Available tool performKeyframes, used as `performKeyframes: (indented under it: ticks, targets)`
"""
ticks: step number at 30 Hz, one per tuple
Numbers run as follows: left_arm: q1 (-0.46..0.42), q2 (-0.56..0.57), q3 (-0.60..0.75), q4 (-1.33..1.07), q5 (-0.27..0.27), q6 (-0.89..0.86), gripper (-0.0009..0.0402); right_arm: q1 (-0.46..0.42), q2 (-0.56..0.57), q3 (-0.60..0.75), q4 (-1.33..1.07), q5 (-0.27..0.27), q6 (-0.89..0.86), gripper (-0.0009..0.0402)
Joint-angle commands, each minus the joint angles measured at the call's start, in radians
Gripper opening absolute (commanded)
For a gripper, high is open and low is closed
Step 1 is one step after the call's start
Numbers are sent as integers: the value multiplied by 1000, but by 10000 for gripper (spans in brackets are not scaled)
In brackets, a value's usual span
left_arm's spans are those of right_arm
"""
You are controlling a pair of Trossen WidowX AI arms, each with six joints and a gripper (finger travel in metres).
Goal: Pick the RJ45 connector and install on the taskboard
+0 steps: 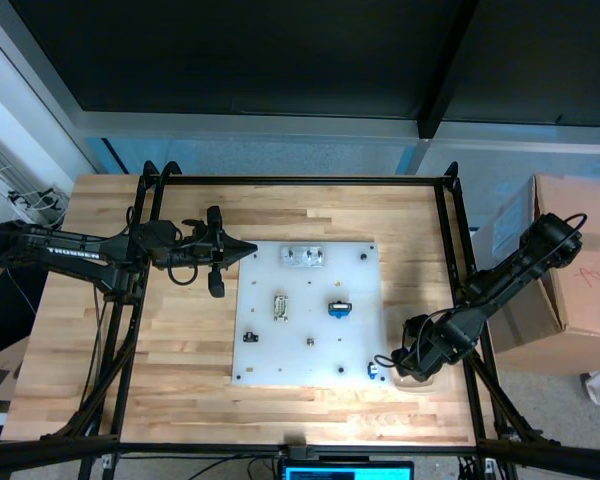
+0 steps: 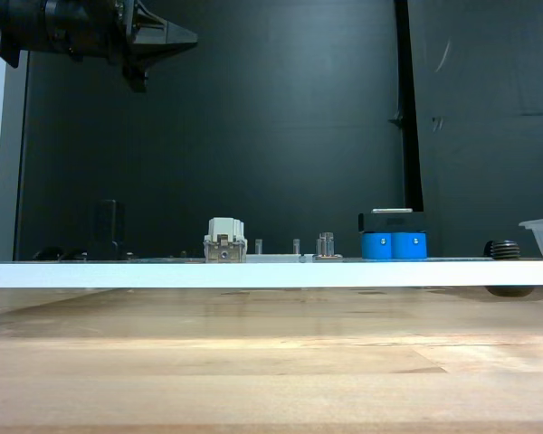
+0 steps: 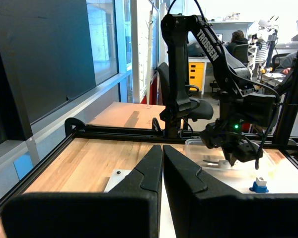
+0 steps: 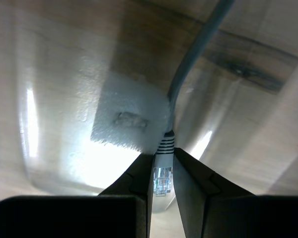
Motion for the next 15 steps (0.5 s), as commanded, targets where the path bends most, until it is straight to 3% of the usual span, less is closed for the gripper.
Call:
performKeyframes:
  ticks: [1,6,10,15]
  targets:
    - [0,0,0,0,0,0,0,0,-19,30,-48,1,-4,10]
    - [0,0,0,0,0,0,0,-1,-66,84,-161,11,-38,8]
    - [0,0,0,0,0,0,0,-4,-124,125,-257,55,-109,9]
    - [0,0,0,0,0,0,0,-53,-189,175,-385,90,-288,9]
